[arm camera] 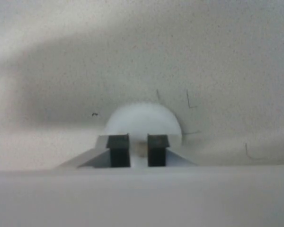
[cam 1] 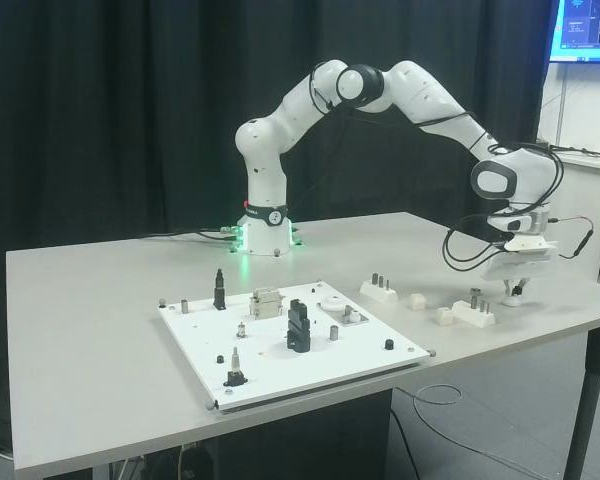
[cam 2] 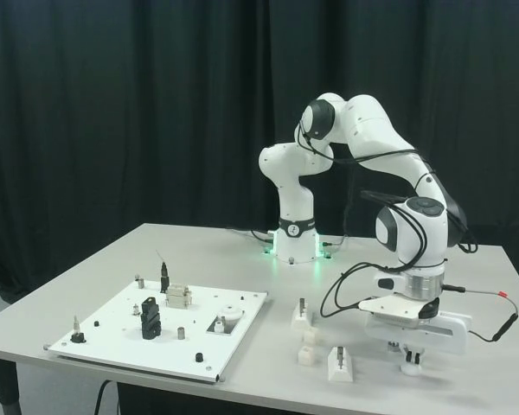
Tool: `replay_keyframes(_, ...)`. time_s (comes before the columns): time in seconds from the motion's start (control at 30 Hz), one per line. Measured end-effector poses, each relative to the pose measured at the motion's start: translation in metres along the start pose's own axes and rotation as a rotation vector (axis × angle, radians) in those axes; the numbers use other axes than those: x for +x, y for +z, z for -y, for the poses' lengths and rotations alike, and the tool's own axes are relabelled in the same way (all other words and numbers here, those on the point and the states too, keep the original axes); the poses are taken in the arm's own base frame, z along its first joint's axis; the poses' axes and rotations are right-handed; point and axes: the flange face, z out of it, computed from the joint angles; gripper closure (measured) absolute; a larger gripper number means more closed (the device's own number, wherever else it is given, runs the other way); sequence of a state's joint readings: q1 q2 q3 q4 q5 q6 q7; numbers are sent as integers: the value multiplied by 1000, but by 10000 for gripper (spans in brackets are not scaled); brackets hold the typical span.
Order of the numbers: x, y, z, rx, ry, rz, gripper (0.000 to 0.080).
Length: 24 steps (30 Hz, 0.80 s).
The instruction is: Pick medium gear.
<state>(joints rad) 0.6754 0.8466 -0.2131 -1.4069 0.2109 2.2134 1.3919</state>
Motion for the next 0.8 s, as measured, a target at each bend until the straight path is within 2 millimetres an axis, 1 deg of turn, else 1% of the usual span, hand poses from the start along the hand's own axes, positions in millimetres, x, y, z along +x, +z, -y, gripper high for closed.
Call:
replay_keyframes(0.1,1,-1,0,-2,1,0,613)
replay_keyframes(0.13,1,-2,1,-2,1,-1,747)
replay_keyframes(0.4,1,-6,2,-3,0,1,747)
replay_keyframes(0.43,0,-7,2,-4,-1,1,800)
replay_keyframes(0.8,1,-17,6,-5,-2,1,802)
